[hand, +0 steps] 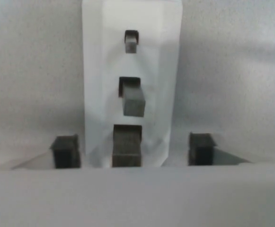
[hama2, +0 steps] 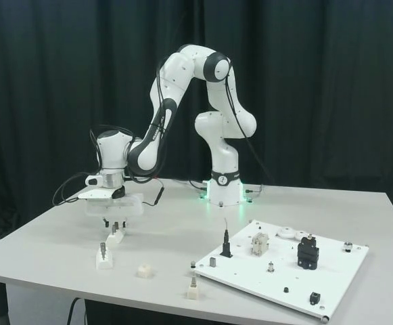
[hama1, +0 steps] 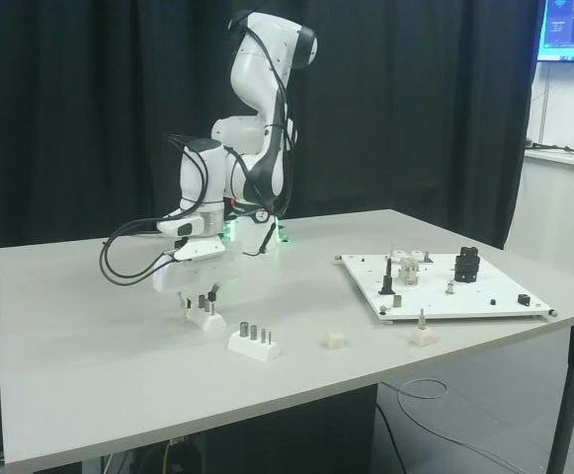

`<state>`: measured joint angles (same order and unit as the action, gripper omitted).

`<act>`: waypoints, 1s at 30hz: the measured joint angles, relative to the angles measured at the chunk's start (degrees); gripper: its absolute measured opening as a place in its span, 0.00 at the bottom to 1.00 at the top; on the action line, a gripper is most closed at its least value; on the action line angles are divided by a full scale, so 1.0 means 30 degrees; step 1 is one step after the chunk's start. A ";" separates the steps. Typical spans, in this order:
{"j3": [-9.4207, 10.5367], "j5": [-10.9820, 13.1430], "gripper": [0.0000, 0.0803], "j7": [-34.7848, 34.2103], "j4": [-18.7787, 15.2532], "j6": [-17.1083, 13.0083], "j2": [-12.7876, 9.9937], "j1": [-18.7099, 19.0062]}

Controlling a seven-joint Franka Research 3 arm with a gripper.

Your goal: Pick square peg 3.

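A white holder carries three grey square pegs in a row: a small one, a middle one and the largest. My gripper is open and low over the holder. One black fingertip and the other stand on either side of the largest peg, clear of it. In the room views the gripper hangs just above this holder on the grey table.
A second white holder with round pegs sits close by. A small white cube and a small block with a pin lie nearer the white assembly board.
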<state>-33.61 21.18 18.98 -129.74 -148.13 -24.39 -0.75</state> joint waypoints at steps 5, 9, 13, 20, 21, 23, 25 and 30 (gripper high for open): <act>0.0001 0.0377 0.49 0.0000 0.0000 0.0034 0.0000 -0.0006; 0.0028 0.0530 0.49 0.0000 0.0002 0.0063 0.0001 -0.0005; 0.0068 0.0679 0.49 0.0000 0.0028 0.0109 0.0012 0.0004; 0.0083 0.0721 0.14 0.0000 0.0188 0.0407 0.0132 0.0023; 0.0075 0.0721 0.14 0.0000 0.0230 0.0480 0.0164 0.0023; 0.0043 0.0721 0.14 0.0000 0.0313 0.0658 0.0267 0.0024; -0.0012 0.0720 0.14 -0.0001 0.0380 0.0855 0.0399 0.0023; -0.0266 0.0694 0.14 -0.0001 0.0504 0.1453 0.0875 0.0024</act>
<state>-34.41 23.26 18.98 -128.23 -143.77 -21.76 -0.68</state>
